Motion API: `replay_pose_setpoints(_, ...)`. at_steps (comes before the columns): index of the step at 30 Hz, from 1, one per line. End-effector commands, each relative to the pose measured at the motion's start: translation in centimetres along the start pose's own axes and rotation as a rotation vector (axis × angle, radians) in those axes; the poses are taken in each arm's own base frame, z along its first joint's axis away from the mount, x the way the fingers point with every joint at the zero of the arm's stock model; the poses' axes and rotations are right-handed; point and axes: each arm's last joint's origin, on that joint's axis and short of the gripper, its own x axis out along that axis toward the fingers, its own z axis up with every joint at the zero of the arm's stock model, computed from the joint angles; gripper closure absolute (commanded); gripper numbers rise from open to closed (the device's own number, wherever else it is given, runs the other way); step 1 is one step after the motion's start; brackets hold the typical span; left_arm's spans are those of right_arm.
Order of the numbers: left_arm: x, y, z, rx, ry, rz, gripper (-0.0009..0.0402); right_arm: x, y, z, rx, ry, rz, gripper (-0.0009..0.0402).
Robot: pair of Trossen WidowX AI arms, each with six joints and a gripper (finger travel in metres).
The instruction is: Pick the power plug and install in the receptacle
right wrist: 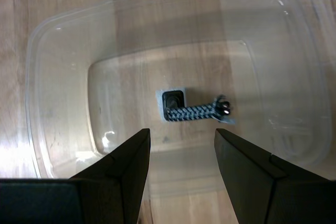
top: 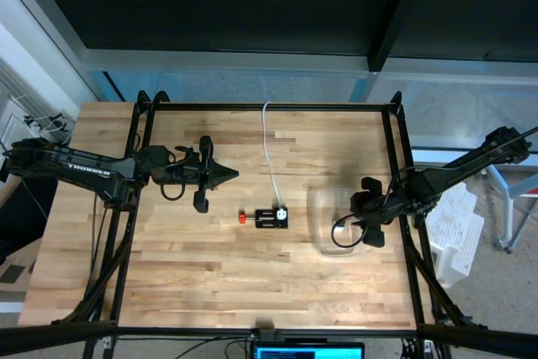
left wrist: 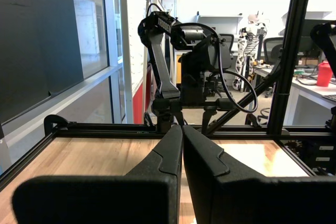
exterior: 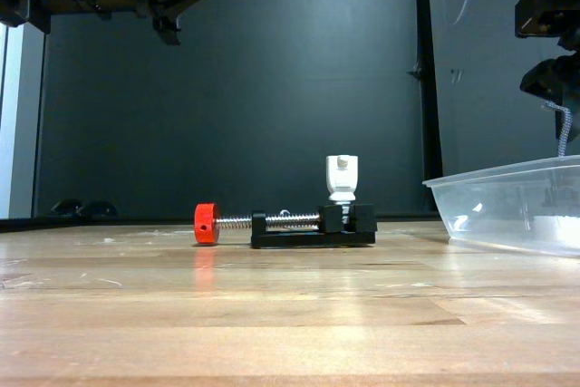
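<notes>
Right hand (right wrist: 182,136): fingers standing apart, hanging over the clear tray (right wrist: 52,30). Power plug (right wrist: 174,102): lying on the tray floor with its braided cord beside it. It is showing only in the right wrist view, the arm hiding it from above. Left hand (left wrist: 182,128): fingers pressing together, hovering high over the surface (top: 210,275), well apart from the receptacle (top: 274,218).

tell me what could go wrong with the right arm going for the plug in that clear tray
1. The right gripper hovers, jaws open, over the power plug, which lies on the clear tray floor. Closing on its braided cord instead of the body could give a skewed grip.
2. A skewed plug may miss the receptacle socket.
The left gripper sits shut, high at the left, out of the way.
</notes>
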Motion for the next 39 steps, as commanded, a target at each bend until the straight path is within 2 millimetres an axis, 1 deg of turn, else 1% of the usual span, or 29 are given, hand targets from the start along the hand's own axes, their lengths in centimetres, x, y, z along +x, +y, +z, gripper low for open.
replay_pose_setpoints(1,0.0,0.0,0.0,0.000,-0.001,0.000,0.0393,0.6,0.1,0.0,0.001,-0.011,-0.002,0.0224)
replay_pose_setpoints(8,0.0,0.0,0.0,0.000,0.000,0.000,0.0393,1.8,0.4,0.1,-0.009,-0.009,-0.014,0.0224)
replay_pose_setpoints(11,0.0,0.0,0.0,0.000,0.000,0.000,0.0393,2.3,0.5,0.2,-0.021,-0.007,-0.049,0.0224)
replay_pose_setpoints(21,0.0,0.0,0.0,0.000,0.000,0.000,0.0393,3.6,1.0,0.5,-0.069,0.012,-0.053,0.0224)
replay_pose_setpoints(33,0.0,0.0,0.0,0.000,-0.001,0.000,0.0393,4.3,1.2,0.6,-0.080,0.024,-0.057,0.0225)
replay_pose_setpoints(39,0.0,0.0,0.0,0.000,0.000,0.000,0.0393,4.5,1.3,0.6,-0.091,0.031,-0.060,0.0244)
